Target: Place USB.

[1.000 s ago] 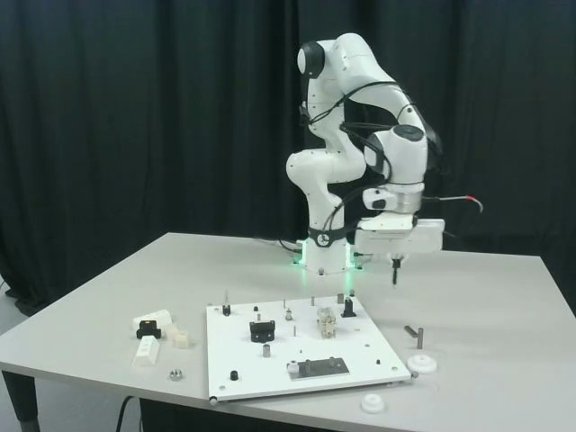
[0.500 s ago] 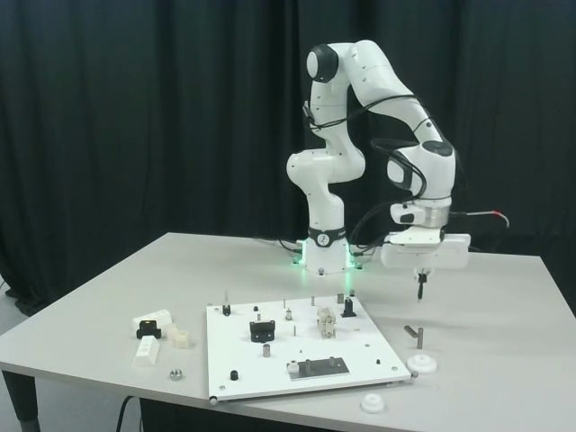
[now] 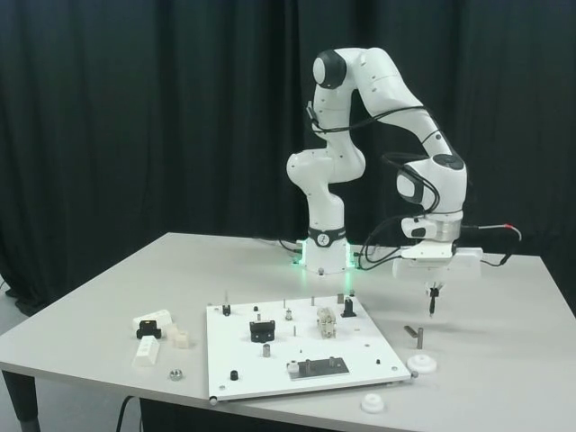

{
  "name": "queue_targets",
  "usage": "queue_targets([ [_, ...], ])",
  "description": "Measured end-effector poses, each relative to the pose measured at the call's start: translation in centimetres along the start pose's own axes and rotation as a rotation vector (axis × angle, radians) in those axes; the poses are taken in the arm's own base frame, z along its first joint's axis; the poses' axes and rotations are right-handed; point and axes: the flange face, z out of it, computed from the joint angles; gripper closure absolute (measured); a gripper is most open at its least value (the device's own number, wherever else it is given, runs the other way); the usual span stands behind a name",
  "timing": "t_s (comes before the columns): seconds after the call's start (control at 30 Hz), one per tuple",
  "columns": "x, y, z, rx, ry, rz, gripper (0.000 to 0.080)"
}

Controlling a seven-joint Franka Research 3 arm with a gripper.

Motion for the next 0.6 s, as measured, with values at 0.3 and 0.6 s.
queue_targets([
  [0.3, 0.7, -1.1, 0.3, 0.002, 0.009, 0.004, 0.0612],
  [0.6, 1.4, -1.5, -0.3, 0.002, 0.012, 0.012, 0.03],
])
